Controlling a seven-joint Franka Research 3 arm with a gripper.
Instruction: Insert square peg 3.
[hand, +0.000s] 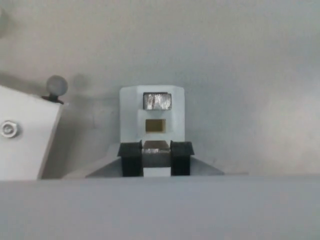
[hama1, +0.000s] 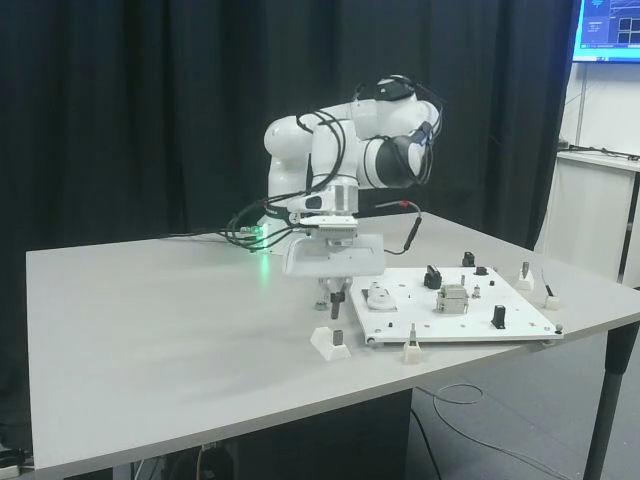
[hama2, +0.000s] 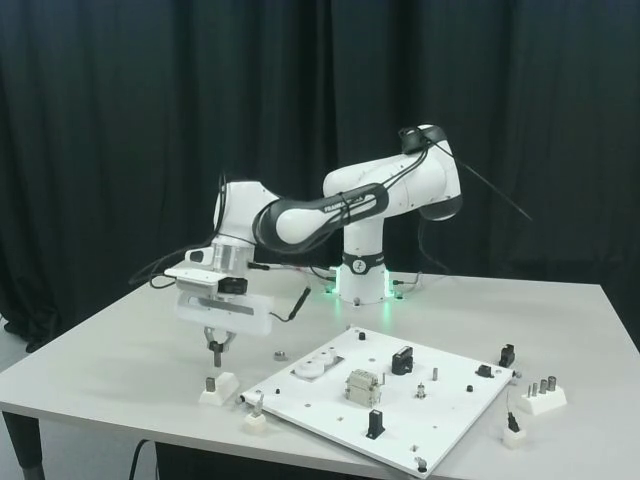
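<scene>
My gripper (hand: 156, 159) is shut on a grey square peg (hand: 156, 148), held between the two black fingertips (hand: 131, 157). Right below it stands a small white holder (hand: 130, 115) with an empty square hole (hand: 155, 125) and another grey square peg (hand: 157, 101) still seated in it. In the room views the gripper (hama1: 333, 296) (hama2: 214, 345) hangs a short way above that holder (hama1: 330, 343) (hama2: 218, 388), which sits on the grey table just off the near left corner of the white board (hama1: 470, 322) (hama2: 330, 412).
The white board carries several small fixtures, among them a grey block (hama2: 362, 388) and black parts (hama2: 403, 358). Other small white holders stand at its edges (hama1: 410, 350) (hama2: 255, 420) (hama2: 540, 395). The board's corner with a screw (hand: 9, 129) shows in the wrist view.
</scene>
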